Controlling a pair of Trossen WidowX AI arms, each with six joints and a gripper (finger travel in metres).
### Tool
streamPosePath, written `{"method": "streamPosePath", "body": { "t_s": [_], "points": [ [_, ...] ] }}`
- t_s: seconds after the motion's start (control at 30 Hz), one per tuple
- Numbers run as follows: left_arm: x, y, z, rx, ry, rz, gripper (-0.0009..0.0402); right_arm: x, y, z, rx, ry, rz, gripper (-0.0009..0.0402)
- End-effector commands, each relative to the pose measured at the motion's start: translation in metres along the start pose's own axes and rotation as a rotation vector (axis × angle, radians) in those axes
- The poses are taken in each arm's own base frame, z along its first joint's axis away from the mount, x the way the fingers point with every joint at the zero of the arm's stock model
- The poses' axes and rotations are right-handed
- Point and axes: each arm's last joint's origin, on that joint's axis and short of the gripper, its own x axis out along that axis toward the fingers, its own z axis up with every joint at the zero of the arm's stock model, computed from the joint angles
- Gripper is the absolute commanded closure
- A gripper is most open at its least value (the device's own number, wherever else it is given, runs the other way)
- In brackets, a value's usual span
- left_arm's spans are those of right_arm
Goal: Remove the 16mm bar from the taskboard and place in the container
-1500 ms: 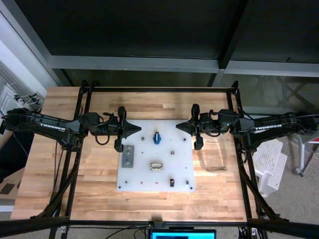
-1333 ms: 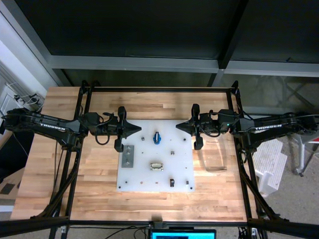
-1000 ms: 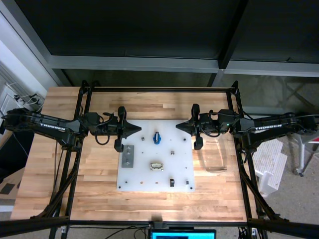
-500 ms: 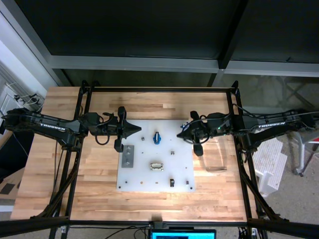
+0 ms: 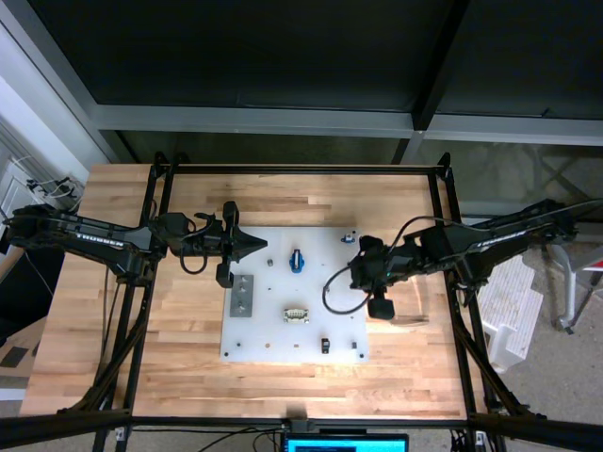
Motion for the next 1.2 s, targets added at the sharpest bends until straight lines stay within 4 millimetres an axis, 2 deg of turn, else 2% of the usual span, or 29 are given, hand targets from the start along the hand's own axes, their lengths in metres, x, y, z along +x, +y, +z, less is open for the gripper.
{"method": "streamPosePath", "body": {
  "t_s": [0.03, 0.37, 0.5, 0.63, 0.97, 1.2],
  "points": [
    [0.000, 0.000, 0.000, 0.000, 0.000, 0.000, 0.0393, 0.003, 0.011, -0.001, -0.030, 0.077, 0.007, 0.0393],
    [0.000, 0.000, 0.000, 0.000, 0.000, 0.000, 0.0393, 0.011, 0.041, -0.009, -0.061, 0.170, 0.039, 0.0393],
    [0.000, 0.000, 0.000, 0.000, 0.000, 0.000, 0.0393, 0.017, 0.050, -0.011, -0.063, 0.194, 0.042, 0.0380],
    [0.000, 0.000, 0.000, 0.000, 0.000, 0.000, 0.0393, 0.027, 0.058, -0.014, -0.064, 0.229, 0.040, 0.0345],
    [0.000, 0.000, 0.000, 0.000, 0.000, 0.000, 0.0393, 0.055, 0.084, -0.018, -0.060, 0.307, 0.009, 0.0224],
    [0.000, 0.000, 0.000, 0.000, 0.000, 0.000, 0.0393, 0.072, 0.098, -0.014, -0.036, 0.336, -0.004, 0.0181]
  ]
}}
